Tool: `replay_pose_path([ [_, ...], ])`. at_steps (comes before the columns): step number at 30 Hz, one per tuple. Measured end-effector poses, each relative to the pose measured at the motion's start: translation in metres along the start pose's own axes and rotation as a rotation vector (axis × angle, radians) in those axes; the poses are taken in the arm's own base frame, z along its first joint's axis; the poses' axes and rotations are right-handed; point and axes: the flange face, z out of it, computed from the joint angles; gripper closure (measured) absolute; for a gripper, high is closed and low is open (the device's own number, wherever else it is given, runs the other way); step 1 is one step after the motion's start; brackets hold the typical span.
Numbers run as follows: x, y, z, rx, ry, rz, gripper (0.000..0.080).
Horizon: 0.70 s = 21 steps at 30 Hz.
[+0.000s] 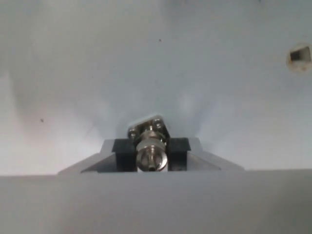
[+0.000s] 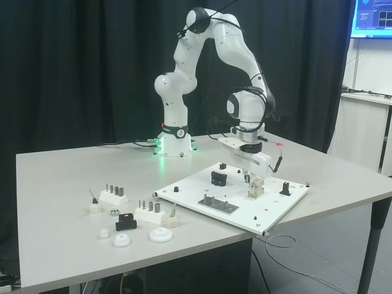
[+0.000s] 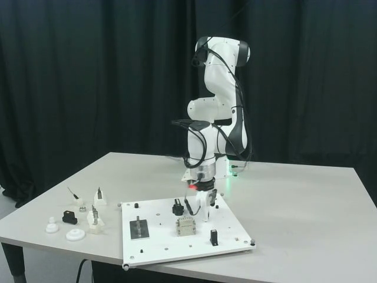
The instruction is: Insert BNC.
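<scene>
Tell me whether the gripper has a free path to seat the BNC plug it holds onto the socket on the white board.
Probably yes. The gripper holds the BNC plug directly over the flanged socket on the white board, and nothing lies between them. How far apart they are cannot be told.

The gripper [image 2: 255,173] is positioned low over the white board [image 2: 269,217], directly above the BNC socket [image 1: 149,127], with the BNC plug [image 1: 150,155] clamped between the black pads. The board surface around the socket is seen bare in the wrist view. Obstructions on the board are noted: a black block [image 2: 218,178] toward the board's edge nearest the arm's base, a black upright piece [image 2: 285,188] near the board's right corner in the first room view, and a grey plate with pins [image 2: 217,203] toward the front edge. Loose white and black parts [image 2: 138,214] are grouped on the grey table [image 2: 55,184], well apart from the board.
</scene>
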Motion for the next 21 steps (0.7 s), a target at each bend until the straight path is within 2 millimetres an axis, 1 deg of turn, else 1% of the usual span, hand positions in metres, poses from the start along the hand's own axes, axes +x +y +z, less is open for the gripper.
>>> replay_pose_path([
  [10, -0.0013, -0.002, 0.0001, -0.011, 0.009, 0.088, 0.0672],
  [21, -0.0021, -0.0026, -0.0004, -0.017, 0.012, 0.095, 0.0672],
])
